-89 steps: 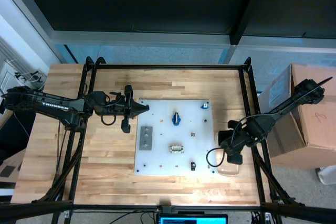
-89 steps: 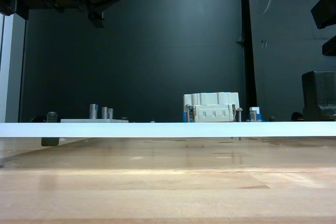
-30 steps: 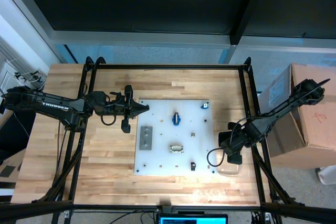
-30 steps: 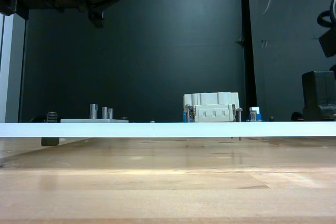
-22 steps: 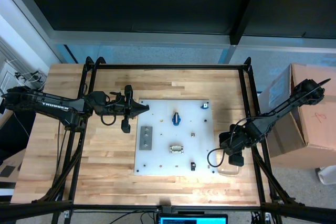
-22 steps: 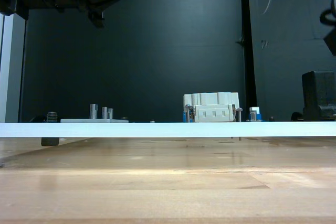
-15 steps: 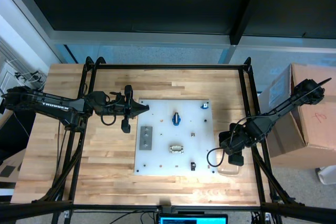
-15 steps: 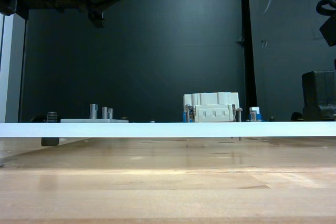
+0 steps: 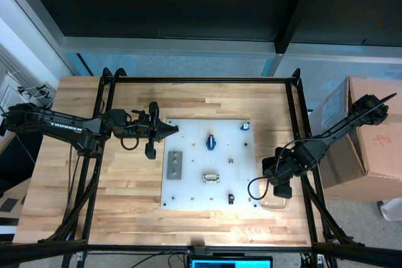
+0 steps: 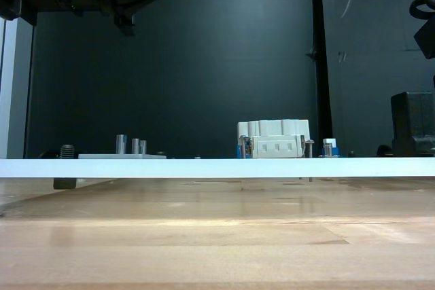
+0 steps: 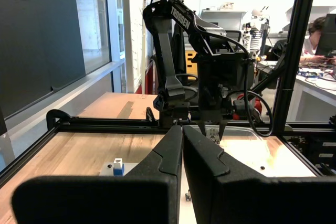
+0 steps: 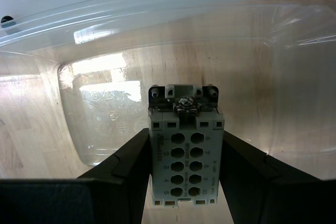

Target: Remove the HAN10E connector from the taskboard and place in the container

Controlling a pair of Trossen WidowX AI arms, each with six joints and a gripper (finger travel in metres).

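Fingers (image 11: 170, 153) of the left hand (image 9: 168, 128) are pressed together with nothing between them. In the high view this hand hangs left of centre, over the wooden desk (image 9: 125, 180), with its tips at the upper left corner of the white taskboard (image 9: 188, 155); the low view shows it well above the board, in the upper left of the frame. On the board, from left to right, are a grey block (image 9: 174, 164), a blue part (image 9: 211, 142) and, below that, a beige housing (image 9: 211, 179) in its seat. Further right, just past the board's lower right corner, the right hand (image 9: 281, 189) points down over the clear container (image 9: 274, 204). Its wrist view shows the HAN10E connector (image 12: 184, 150) clamped between the two fingers, ten-hole face toward the camera, held above the container's floor and clear of the taskboard. A cardboard box (image 9: 370, 149) sits at the far right, beyond the desk's edge.
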